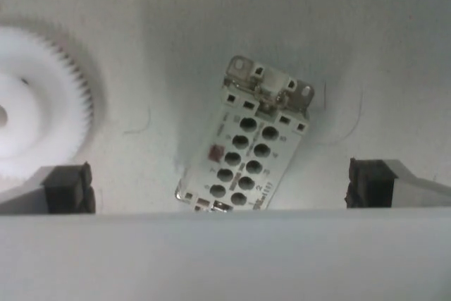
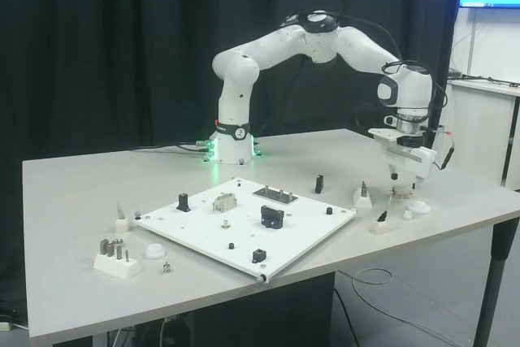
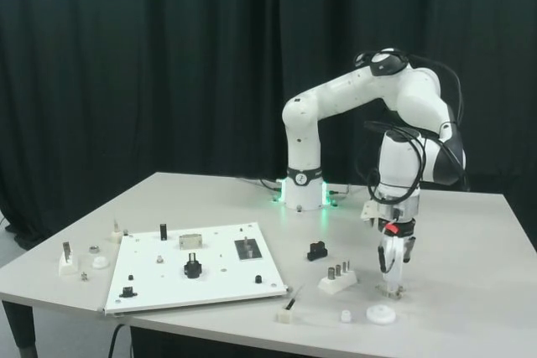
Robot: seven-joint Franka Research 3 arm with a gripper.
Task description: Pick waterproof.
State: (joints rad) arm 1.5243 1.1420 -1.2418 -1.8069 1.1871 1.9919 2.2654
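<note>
White connector (image 1: 248, 149) lies between spread fingers (image 1: 69, 187).

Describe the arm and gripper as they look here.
The arm is white with rounded joint housings, black cables looping along its upper links, and green lights at its base. The gripper has two grey fingers with black pads.
</note>
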